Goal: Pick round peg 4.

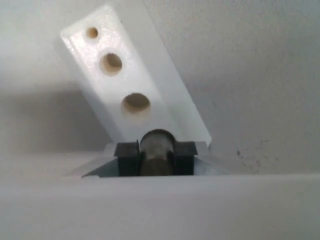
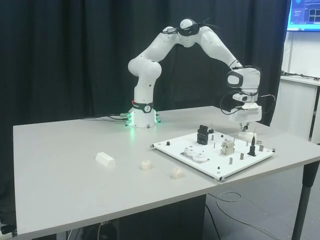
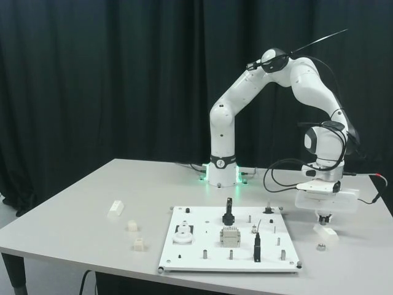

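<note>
In the wrist view my gripper (image 1: 156, 156) is shut on a grey round peg (image 1: 156, 145), held between the two black pads (image 1: 127, 157). Just beyond it lies a long white holder block (image 1: 125, 80) with three empty holes of growing size. The peg stands at the block's near end; whether its tip is still in a hole is hidden. From the room cameras the gripper (image 2: 243, 125) (image 3: 324, 218) hangs low over that white block (image 3: 326, 232) (image 2: 245, 135), on the table beside the white board's far right side.
A white assembly board (image 2: 176, 148) (image 3: 169, 246) carries several black, grey and white parts and upright pegs. Three small white blocks (image 2: 105, 159) (image 3: 115, 208) lie on the grey table to its left. A small grey nut (image 3: 320, 247) lies near the holder block.
</note>
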Robot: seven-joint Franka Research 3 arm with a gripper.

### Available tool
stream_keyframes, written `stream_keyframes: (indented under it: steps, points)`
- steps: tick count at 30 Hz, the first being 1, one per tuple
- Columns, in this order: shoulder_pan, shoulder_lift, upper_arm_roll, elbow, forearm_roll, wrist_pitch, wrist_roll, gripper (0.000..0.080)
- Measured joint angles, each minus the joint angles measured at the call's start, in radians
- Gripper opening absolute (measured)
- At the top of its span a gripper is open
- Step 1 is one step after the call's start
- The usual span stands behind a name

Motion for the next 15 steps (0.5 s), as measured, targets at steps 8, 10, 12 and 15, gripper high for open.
stream_keyframes:
  steps: [8, 10, 12, 15]
  points:
    - [0.0, 0.001, 0.001, 0.011, 0.029, 0.006, 0.0, 0.0168]
    - [0.0, 0.001, 0.001, 0.018, 0.034, 0.006, 0.0, 0.0144]
    - [0.0, 0.0, 0.0, 0.026, 0.036, 0.005, 0.001, 0.0144]
    - [0.0, -0.003, -0.002, 0.038, 0.036, 0.001, 0.005, 0.0144]
